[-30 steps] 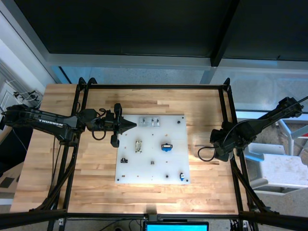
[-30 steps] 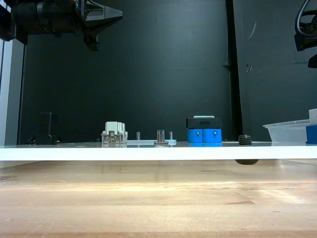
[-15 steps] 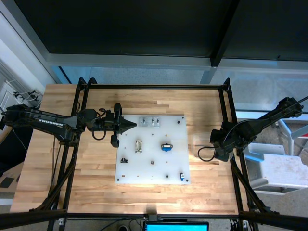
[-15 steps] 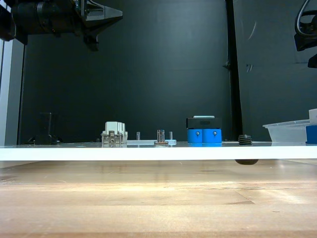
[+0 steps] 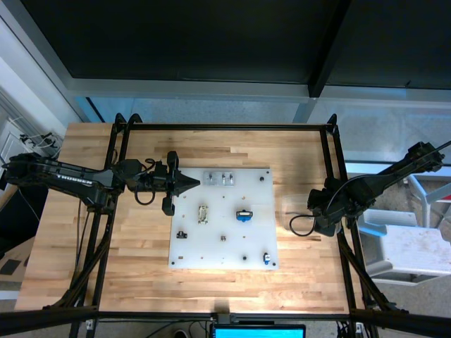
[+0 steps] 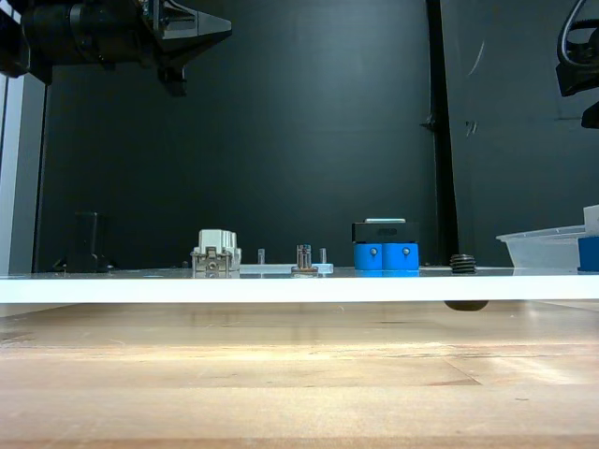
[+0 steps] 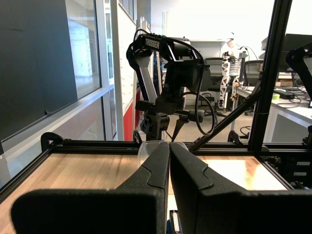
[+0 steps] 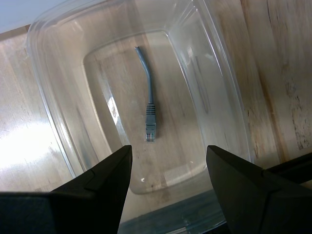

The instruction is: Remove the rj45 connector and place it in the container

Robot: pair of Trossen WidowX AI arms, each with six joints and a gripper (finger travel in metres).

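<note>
The rj45 connector (image 8: pixel 150 127), a grey plug on a short grey cable, lies flat on the floor of the container (image 8: pixel 46 102), a clear plastic tub. My right gripper (image 8: pixel 168 148) hangs straight above it, open and holding nothing. From above, the container (image 5: pixel 292 204) sits on the wooden table just right of the white board (image 5: pixel 211 246), partly under my right gripper (image 5: pixel 315 209). My left gripper (image 5: pixel 194 182) hovers high over the board's left edge, shut and empty. In the left wrist view, the closed fingertips of my left gripper (image 7: pixel 169 145) touch.
On the board stand a silver metal connector (image 5: pixel 204 213), a blue-and-black block connector (image 5: pixel 243 215), a small blue fitting (image 5: pixel 266 258) near the front right corner and a few small dark parts. A black frame (image 5: pixel 225 127) surrounds the table.
</note>
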